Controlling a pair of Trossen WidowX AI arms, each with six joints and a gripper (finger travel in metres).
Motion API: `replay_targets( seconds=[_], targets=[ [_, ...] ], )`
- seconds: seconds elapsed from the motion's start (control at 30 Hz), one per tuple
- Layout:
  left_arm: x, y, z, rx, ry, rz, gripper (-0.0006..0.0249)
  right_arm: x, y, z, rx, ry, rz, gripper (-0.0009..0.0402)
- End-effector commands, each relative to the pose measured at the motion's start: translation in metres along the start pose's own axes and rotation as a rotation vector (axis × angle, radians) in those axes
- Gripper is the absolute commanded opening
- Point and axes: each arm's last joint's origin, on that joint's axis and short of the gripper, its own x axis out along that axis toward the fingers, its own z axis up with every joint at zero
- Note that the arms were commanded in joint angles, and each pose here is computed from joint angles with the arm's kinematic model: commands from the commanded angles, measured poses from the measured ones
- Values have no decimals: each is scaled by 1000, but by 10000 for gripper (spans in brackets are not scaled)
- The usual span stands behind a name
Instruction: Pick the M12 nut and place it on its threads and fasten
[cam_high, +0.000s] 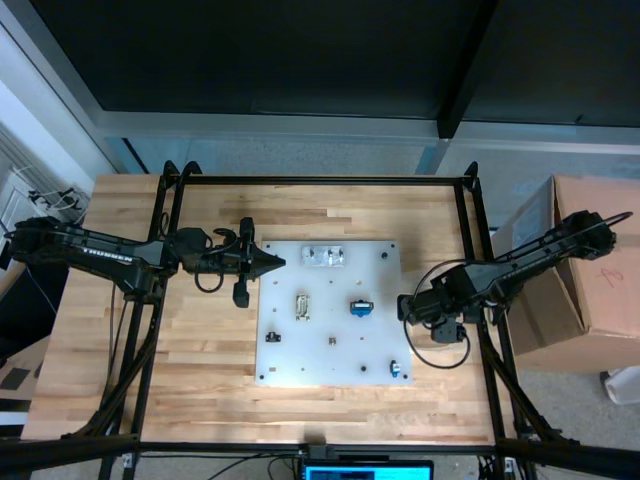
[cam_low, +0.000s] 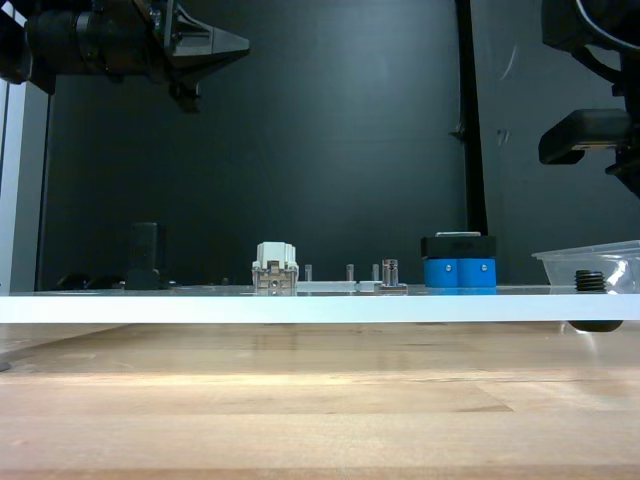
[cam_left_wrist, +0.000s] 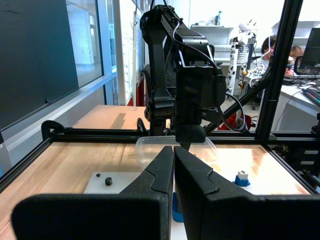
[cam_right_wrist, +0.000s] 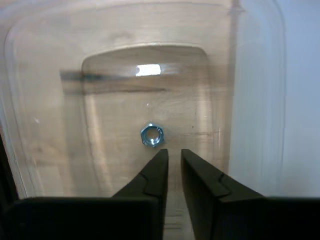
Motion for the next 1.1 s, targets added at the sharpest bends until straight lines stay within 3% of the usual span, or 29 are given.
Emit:
replay_targets(
  seconds=[0.03, 0.2, 0.5, 0.87, 1.1],
  targets=[
    [0, 0, 0, 0, 0, 0, 0, 0, 0, -1, -71, 19, -4, 84],
    [0, 0, 0, 0, 0, 0, 0, 5, 1, -1, -90, 13, -7, 126],
    [0, 0, 0, 0, 0, 0, 0, 20, 8, -4, -88, 15, 8, 167],
    [0, 0, 0, 0, 0, 0, 0, 38, 13, -6, -85, 6, -19, 177],
    [0, 0, 0, 0, 0, 0, 0, 45, 11, -5, -86, 10, 7, 177]
  ],
)
